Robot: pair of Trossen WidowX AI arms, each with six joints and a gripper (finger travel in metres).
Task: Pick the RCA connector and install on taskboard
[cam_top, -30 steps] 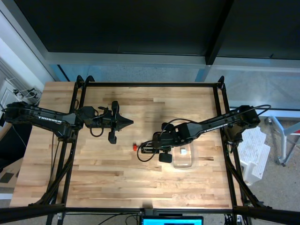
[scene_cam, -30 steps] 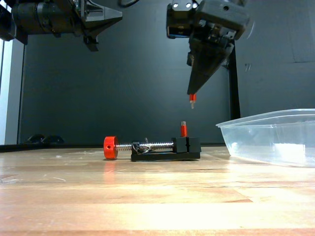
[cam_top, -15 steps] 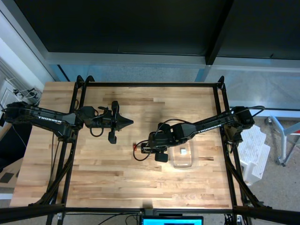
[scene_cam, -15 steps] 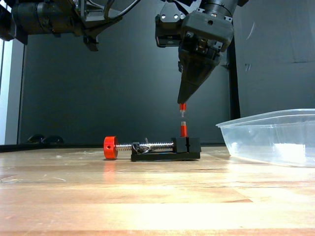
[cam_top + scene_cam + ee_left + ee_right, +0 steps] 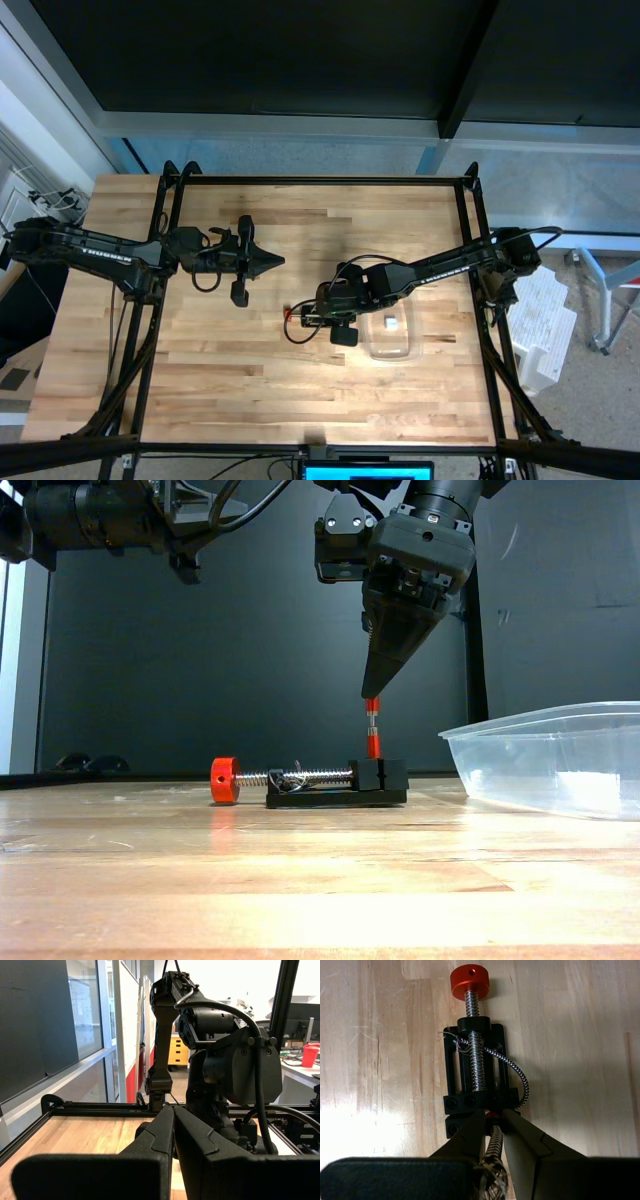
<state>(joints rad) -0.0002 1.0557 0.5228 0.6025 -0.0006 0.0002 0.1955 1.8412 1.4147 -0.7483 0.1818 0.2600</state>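
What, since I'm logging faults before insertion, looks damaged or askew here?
Frayed wire strands splay from the taskboard beside its screw. Otherwise, the right gripper holds the RCA connector upright over the taskboard; the left gripper is parked aloft.

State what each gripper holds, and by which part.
Right gripper, above the taskboard, pinches the RCA connector by its top. Left gripper, parked at left, holds nothing.
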